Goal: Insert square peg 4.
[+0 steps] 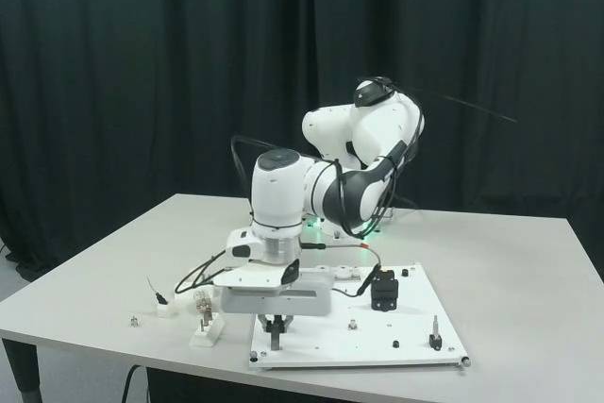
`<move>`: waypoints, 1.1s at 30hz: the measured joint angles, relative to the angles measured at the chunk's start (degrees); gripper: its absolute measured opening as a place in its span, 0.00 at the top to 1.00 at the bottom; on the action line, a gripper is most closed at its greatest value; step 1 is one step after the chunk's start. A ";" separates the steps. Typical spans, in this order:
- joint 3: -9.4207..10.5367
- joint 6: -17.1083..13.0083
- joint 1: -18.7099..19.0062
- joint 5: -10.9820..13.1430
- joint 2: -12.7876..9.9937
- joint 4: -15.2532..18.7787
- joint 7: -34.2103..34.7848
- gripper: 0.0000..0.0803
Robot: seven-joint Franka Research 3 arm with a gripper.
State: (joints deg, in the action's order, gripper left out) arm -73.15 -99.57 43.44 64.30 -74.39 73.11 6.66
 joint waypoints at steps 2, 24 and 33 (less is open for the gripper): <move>0.03 0.18 0.00 -0.14 0.00 -0.12 0.07 0.82; 0.60 0.08 0.06 -0.85 -0.33 -0.36 0.45 0.82; 0.72 -0.46 0.19 -0.85 -0.33 -0.50 0.53 0.82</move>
